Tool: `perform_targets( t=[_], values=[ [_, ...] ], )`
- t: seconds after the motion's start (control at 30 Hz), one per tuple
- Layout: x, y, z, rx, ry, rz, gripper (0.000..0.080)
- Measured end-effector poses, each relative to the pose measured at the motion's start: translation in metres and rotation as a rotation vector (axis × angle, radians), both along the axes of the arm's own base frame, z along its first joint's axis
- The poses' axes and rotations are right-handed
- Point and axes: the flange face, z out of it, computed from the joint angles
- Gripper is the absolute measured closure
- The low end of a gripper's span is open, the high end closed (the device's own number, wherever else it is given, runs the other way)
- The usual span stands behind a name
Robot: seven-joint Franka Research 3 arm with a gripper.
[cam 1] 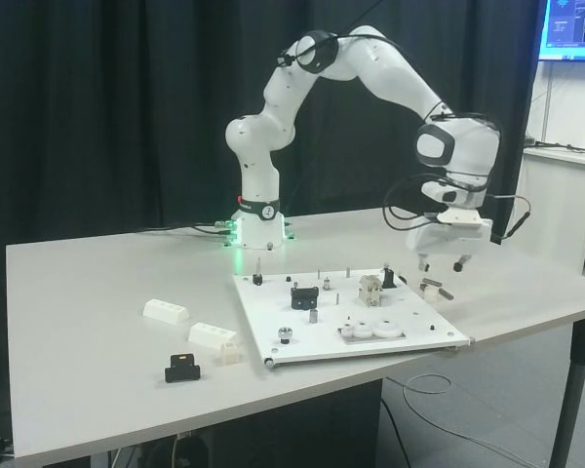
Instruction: Remove waterproof.
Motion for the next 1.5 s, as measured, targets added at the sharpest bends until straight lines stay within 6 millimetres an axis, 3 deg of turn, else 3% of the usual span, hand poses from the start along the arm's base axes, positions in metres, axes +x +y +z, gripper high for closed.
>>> perform_targets(
  t=[0.47, 1.0, 1.23, 1.5],
  values=[
    [-0.001, -0.056, 0.027, -0.064, 0.035, 0.005, 0.0003],
    [-0.017, -0.134, 0.017, -0.038, 0.055, 0.018, 0.0003],
    [-0.028, -0.150, 0.005, -0.013, 0.033, -0.007, 0.0003],
    [-0.040, -0.154, -0.006, 0.026, 0.010, -0.042, 0.0003]
  ],
)
